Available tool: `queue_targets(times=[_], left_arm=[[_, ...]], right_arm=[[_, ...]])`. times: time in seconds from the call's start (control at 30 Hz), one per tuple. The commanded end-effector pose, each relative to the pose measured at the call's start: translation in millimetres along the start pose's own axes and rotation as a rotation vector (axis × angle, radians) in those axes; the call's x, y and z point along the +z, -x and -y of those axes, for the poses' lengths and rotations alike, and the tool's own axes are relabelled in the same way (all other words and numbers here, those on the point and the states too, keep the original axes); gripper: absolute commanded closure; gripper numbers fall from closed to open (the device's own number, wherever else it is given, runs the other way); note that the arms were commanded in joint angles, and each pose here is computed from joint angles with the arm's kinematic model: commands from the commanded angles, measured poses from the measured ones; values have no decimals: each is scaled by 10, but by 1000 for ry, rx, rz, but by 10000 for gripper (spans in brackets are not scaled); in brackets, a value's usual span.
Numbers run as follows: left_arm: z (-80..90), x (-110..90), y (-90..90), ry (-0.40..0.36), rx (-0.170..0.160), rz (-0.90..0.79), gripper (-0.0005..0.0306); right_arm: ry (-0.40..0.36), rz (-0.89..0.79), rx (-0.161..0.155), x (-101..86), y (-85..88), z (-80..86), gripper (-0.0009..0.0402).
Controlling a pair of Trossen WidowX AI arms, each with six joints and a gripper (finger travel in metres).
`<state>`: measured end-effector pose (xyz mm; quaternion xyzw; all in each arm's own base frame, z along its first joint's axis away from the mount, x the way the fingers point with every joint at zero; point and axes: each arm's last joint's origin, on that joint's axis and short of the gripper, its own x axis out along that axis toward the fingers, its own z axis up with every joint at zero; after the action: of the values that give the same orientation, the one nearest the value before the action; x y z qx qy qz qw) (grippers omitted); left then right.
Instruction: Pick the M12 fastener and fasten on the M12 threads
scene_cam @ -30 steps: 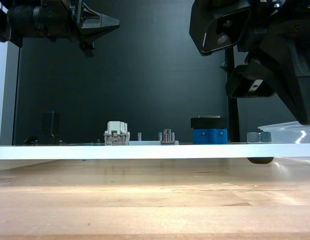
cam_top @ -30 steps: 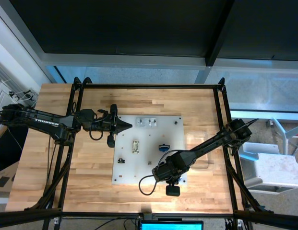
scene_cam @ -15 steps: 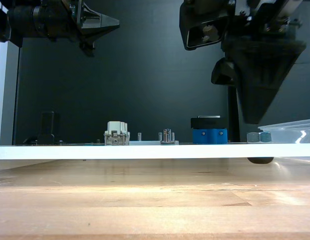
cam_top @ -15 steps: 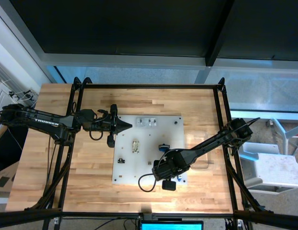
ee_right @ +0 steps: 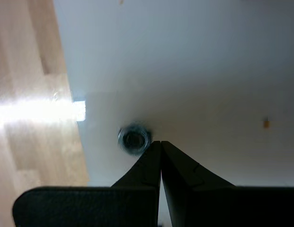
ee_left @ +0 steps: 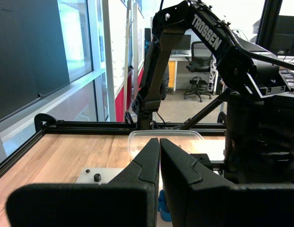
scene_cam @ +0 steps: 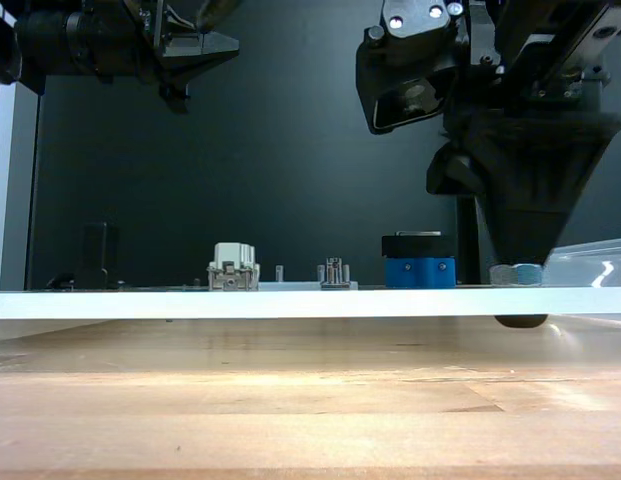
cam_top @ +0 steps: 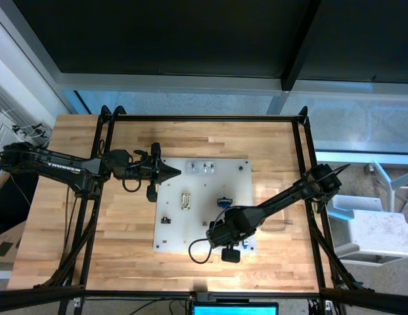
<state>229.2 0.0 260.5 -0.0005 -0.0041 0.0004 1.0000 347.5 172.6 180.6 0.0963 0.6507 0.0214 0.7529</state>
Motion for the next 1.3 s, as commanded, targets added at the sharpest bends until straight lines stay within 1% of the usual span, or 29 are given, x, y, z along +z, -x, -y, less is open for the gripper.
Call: queue_targets(times=[0.03,0.07,0.1,0.2,0.33,0.57,0.67,0.73,0.83,0.87,0.97,1.07,1.13,1.2,1.3], left_arm=[[0,0,0,0,0,0,300],[0,0,0,0,0,0,300],[0,0,0,0,0,0,300],[0,0,0,0,0,0,300],[0,0,0,0,0,0,300],[0,0,0,0,0,0,300],[0,0,0,0,0,0,300],[-1,0,0,0,0,0,300],[0,0,0,0,-1,0,300],[-1,0,0,0,0,0,300],[0,0,0,0,0,0,300],[-1,0,0,0,0,0,300],[0,0,0,0,0,0,300],[0,0,0,0,0,0,300],[0,0,0,0,0,0,300]], right_arm=[[37,-54,128,-22,51,-51,393],[46,-66,149,-27,57,-58,393],[50,-68,153,-31,67,-58,393],[41,-65,143,-34,78,-53,393],[37,-67,142,-40,79,-57,393],[38,-52,144,-50,143,-64,393],[35,-12,113,-54,214,-61,393],[33,17,103,-59,287,-59,393],[36,40,114,-70,385,-60,393],[33,49,113,-75,417,-58,393],[22,80,90,-90,500,-46,393],[23,103,79,-113,594,-33,393],[22,124,62,-124,649,-22,393],[23,142,61,-134,702,-18,393],[24,158,69,-148,768,-15,393]])
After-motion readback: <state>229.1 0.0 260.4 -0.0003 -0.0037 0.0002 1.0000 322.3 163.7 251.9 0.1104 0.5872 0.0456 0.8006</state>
